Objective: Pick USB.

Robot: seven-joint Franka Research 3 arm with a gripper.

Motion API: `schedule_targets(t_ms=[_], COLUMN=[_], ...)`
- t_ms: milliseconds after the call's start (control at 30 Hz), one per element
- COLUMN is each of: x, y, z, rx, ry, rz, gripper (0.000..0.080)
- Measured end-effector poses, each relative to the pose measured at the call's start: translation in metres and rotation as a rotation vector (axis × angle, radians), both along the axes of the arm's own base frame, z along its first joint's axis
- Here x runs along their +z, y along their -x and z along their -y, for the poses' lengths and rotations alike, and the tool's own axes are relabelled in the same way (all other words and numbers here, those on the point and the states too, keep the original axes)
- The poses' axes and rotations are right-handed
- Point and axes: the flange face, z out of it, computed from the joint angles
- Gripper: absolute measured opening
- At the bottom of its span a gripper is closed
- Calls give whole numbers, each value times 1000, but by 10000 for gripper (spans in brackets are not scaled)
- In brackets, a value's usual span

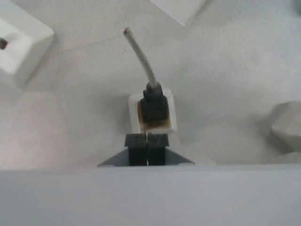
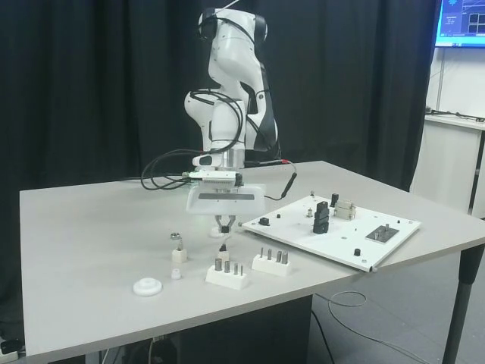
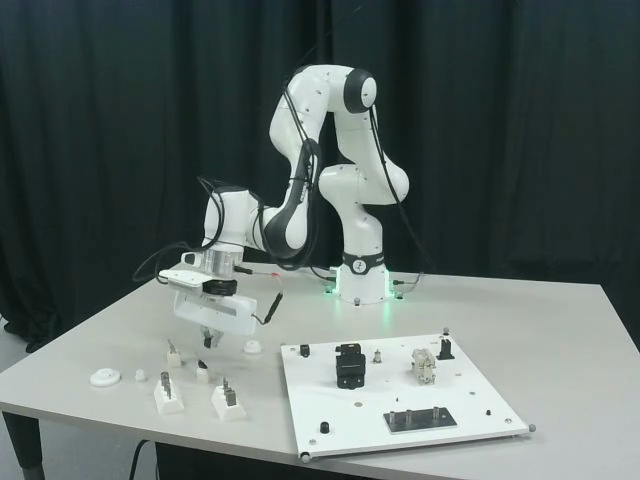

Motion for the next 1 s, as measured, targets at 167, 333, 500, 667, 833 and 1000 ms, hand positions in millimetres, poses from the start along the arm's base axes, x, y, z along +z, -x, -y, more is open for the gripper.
schedule_targets(t_ms=[167,333,500,667,833,1000], x=[7,11,15,20,26,32], y=[2,4,5,4,5,6], z=[-1,-2,-2,-2,-1,0], rx=[8,29,48,77,79,76], ry=[-7,-8,-5,2,-3,-22], rz=[-2,-5,-3,0,-1,-19], gripper=[2,2,2,2,2,351])
